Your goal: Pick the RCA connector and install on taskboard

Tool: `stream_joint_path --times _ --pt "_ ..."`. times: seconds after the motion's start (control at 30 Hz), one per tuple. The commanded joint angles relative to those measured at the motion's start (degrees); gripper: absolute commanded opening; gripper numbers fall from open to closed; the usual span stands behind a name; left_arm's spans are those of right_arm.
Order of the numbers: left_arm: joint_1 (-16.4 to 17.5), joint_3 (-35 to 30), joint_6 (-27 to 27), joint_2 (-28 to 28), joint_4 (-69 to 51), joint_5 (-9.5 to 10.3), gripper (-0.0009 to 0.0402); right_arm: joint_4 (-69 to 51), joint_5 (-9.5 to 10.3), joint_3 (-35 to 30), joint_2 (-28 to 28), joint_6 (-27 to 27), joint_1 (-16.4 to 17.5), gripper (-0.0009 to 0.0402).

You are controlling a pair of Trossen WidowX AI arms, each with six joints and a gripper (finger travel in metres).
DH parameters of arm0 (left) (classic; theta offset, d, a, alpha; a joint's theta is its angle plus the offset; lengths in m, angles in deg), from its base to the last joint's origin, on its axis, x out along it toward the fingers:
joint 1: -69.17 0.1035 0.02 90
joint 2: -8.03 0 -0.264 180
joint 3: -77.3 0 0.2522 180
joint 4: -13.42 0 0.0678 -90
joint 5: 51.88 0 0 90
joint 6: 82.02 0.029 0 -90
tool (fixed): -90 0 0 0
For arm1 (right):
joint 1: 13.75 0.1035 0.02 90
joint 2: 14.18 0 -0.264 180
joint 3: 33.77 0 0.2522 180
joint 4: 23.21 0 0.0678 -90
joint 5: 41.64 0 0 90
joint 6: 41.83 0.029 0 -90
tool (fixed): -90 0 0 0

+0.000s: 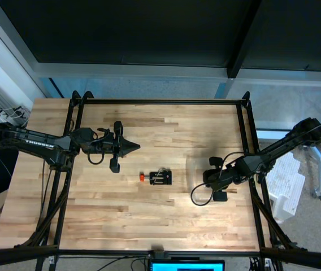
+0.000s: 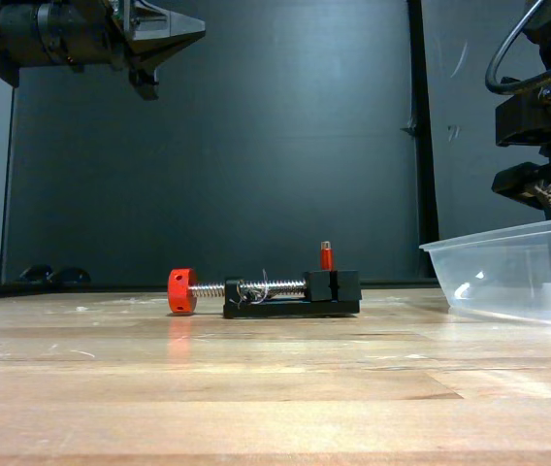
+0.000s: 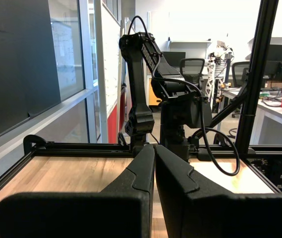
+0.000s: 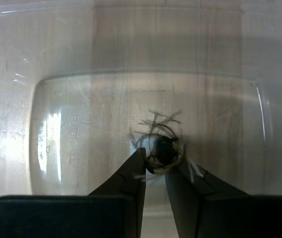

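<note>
Wooden tabletop [image 2: 256, 408] fills the foreground of the low view, and the right arm reaches in over it with its wrist bent downward, so the right gripper [image 4: 157, 158] points down over the clear plastic tray [image 2: 489, 282]. Across the table the left arm is stretched level and high, well away from the work. The left gripper [image 3: 154, 148] is clenched on nothing, its fingers pressed together.

Between the arms, well apart from the tray, the taskboard [image 2: 290, 291] lies flat with its red knob [image 2: 181, 290] sticking out toward the left arm. A small red post [image 2: 326, 255] stands up from its block.

The right claw's tips pinch the RCA connector [image 4: 162, 148], a tiny dark plug with thin wiry strands round it, above the tray floor.

This looks like the pick step, the plug grasped but not yet carried. The next move calls for a clean lift over the tray wall, travel toward the taskboard, and careful alignment, since so small a piece could twist in the grip.
</note>
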Motion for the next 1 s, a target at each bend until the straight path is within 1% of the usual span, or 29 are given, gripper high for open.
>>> stream_joint_path --times 0.03,0.17,0.63,1.0 --pt "0.00 0.00 0.00 0.00 0.00 0.00 0.0000 0.00 -0.07 -0.02 0.00 0.00 0.00 0.0020" --pt "0.02 0.00 0.00 0.00 0.00 0.00 0.0000 0.02 -0.07 -0.02 0.00 0.00 0.02 -0.0001" --pt "0.00 0.00 0.00 0.00 0.02 0.00 0.0000 -0.35 -0.07 -0.13 1.42 0.00 0.02 0.0000" --pt "0.02 0.00 0.00 0.00 0.02 0.00 0.0000 -9.11 -0.11 -5.18 5.84 0.00 -0.04 0.0000"
